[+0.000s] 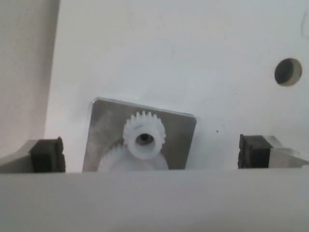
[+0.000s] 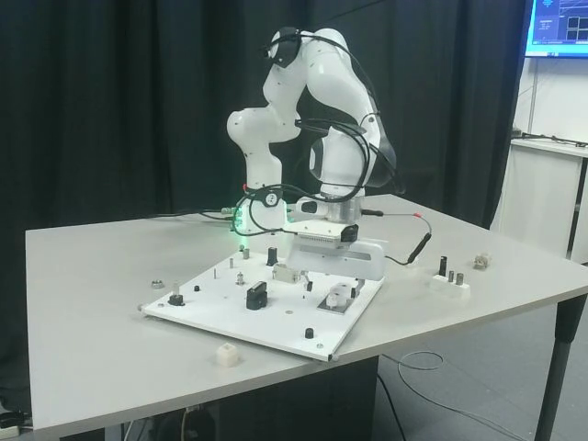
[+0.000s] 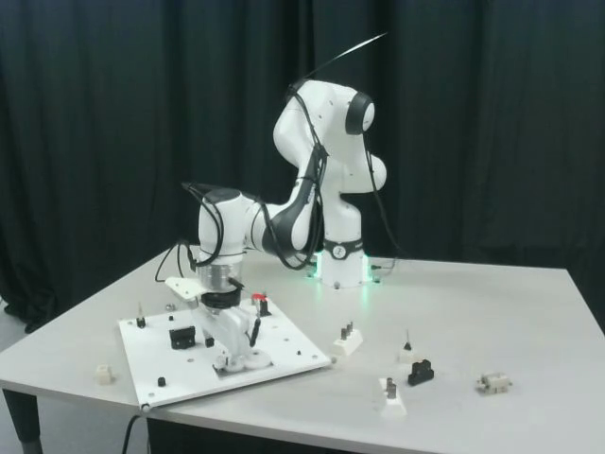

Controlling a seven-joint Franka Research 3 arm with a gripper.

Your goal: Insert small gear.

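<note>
The small white gear [image 1: 144,135] sits on a peg of the grey metal plate [image 1: 178,140], its teeth against a larger white gear [image 1: 113,162] beside it. My gripper [image 1: 149,152] hangs above the plate, open wide, with one black pad [image 1: 48,154] on each side of the gears and nothing held. In the first room view the gripper [image 2: 317,278] hovers just over the gear fixture [image 2: 335,296] near the front corner of the white board [image 2: 230,312]. The second room view shows the gripper [image 3: 227,326] above the same fixture [image 3: 241,359].
The board carries several black and grey parts [image 2: 255,295] and a round hole [image 1: 288,71]. A small white cube [image 2: 226,354] lies off the board near the table's front edge. White holders [image 2: 448,280] and a small part [image 2: 480,260] stand on the table beyond the board.
</note>
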